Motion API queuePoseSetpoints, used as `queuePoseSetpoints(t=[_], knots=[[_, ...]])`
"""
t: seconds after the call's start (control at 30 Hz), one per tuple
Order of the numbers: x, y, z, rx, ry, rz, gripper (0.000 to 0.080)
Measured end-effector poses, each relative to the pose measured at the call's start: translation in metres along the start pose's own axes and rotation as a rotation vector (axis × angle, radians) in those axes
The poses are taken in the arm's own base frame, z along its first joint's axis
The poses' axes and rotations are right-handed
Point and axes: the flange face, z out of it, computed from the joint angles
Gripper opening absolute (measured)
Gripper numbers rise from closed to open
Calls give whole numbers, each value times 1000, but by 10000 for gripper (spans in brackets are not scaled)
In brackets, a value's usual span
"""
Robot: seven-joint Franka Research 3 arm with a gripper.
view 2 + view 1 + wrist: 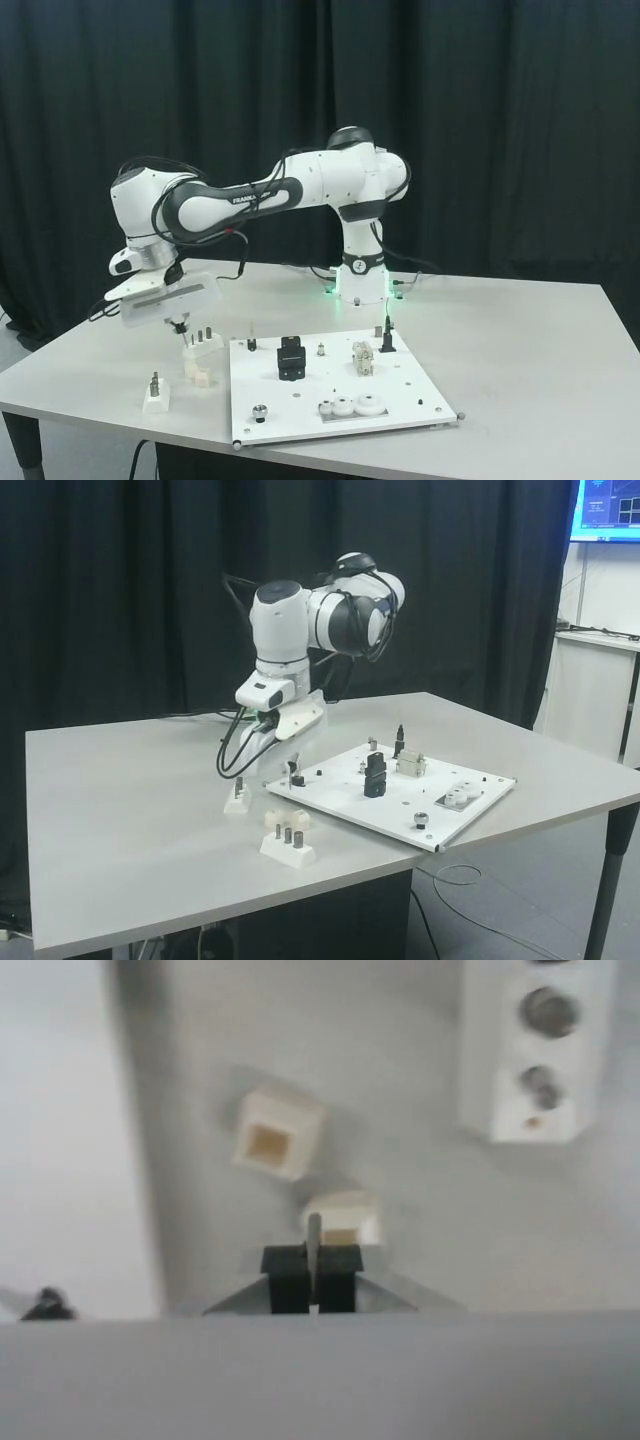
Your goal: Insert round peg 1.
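The white arm [270, 190] is reaching out low over the grey surface [120, 810], off the edge of the white board [400, 805]. In the wrist view its jaws [313, 1278] are pressing together on a thin grey peg [314, 1245], which is standing upright between the black fingertips [287, 1280]. Right under the jaws a small white block [343, 1216] is sitting on the surface, and the peg's end is hanging just over it. A second white block [277, 1132] with a square recess is lying just beyond it. Farther off to one side, a white holder [535, 1045] is carrying more round pegs in its holes. A black clamp [374, 775] is standing on the board, well apart from the jaws.
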Motion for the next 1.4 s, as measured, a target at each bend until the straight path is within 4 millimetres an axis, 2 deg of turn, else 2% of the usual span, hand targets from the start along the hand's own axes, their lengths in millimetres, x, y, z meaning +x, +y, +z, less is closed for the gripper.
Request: queuePoseSetpoints(t=[0.5, 1.0, 1.4], knots=[[-53, -23, 2, 36, -41, -1, 14], [-108, -52, 22, 32, 0, 5, 14], [-144, -81, 41, -1, 44, -5, 14]])
